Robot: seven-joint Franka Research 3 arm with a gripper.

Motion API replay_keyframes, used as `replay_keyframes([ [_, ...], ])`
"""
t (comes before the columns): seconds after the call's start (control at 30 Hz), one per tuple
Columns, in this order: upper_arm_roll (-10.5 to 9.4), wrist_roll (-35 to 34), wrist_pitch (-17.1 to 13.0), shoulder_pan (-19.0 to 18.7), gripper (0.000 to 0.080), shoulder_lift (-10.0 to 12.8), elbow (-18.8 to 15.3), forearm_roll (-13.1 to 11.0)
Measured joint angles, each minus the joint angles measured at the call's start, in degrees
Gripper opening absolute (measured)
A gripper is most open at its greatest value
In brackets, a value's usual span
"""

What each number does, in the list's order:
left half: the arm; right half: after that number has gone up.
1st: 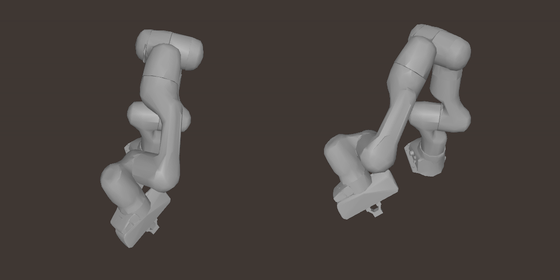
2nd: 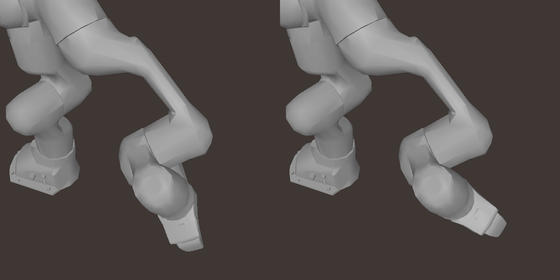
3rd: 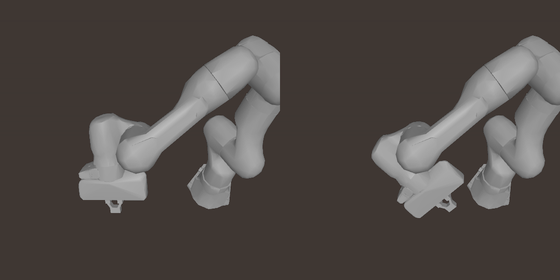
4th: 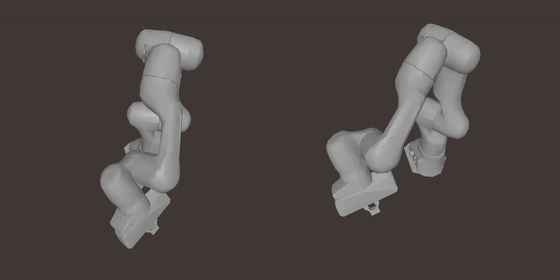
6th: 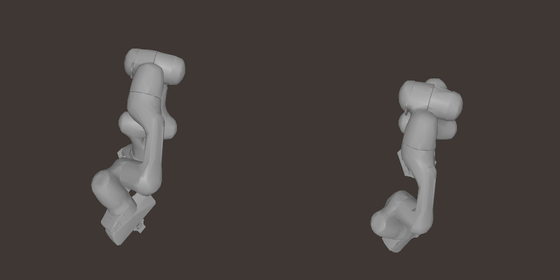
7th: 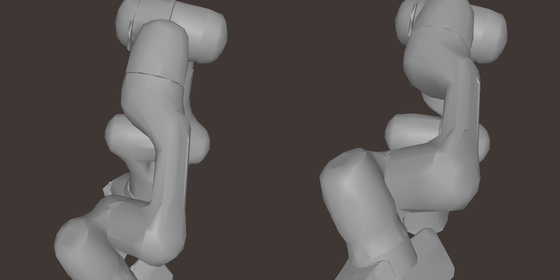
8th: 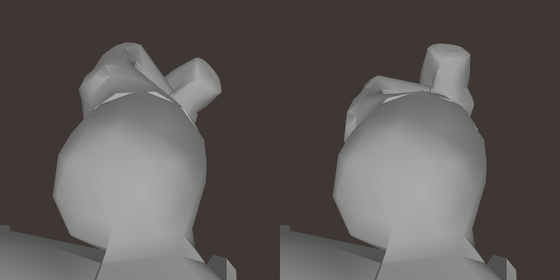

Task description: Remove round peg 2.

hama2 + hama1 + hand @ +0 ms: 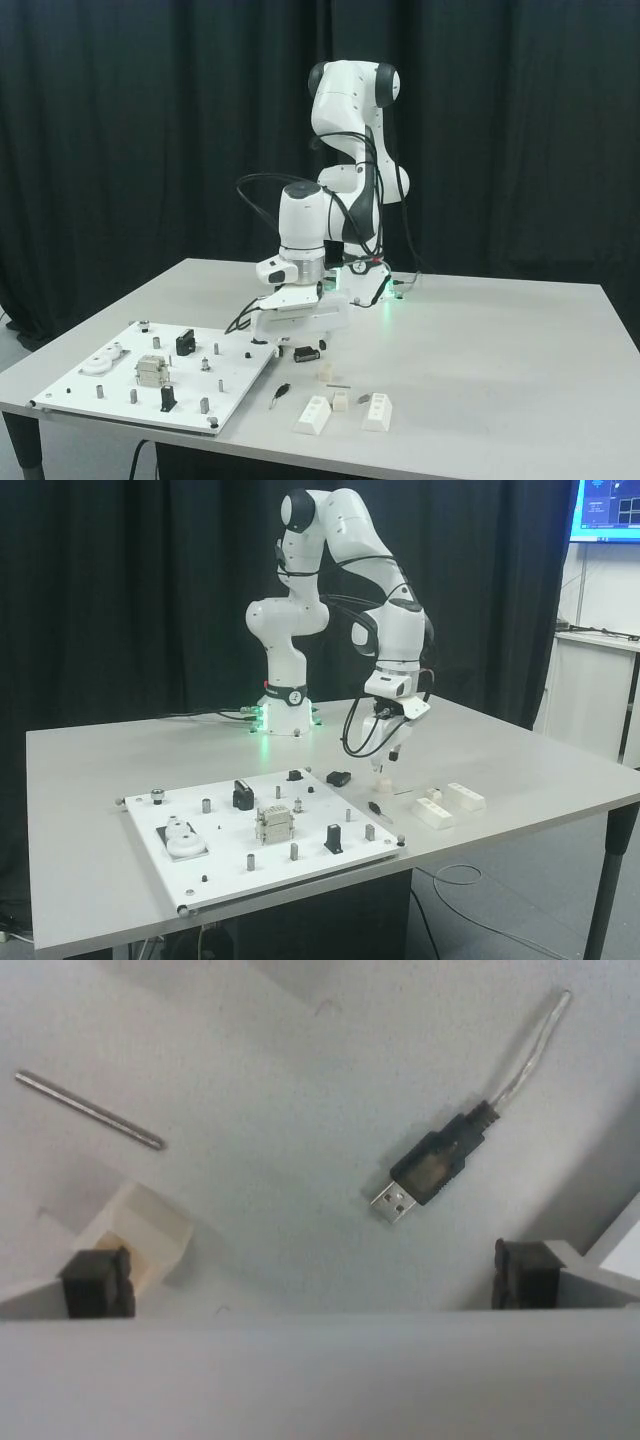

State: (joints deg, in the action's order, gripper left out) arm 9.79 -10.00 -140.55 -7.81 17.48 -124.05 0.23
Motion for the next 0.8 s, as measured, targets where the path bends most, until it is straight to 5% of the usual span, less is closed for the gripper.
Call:
replay_keyframes([
  [0.8,0.49,-2.3,-0.22,0.0,0.08,0.0,0.23,-0.03],
])
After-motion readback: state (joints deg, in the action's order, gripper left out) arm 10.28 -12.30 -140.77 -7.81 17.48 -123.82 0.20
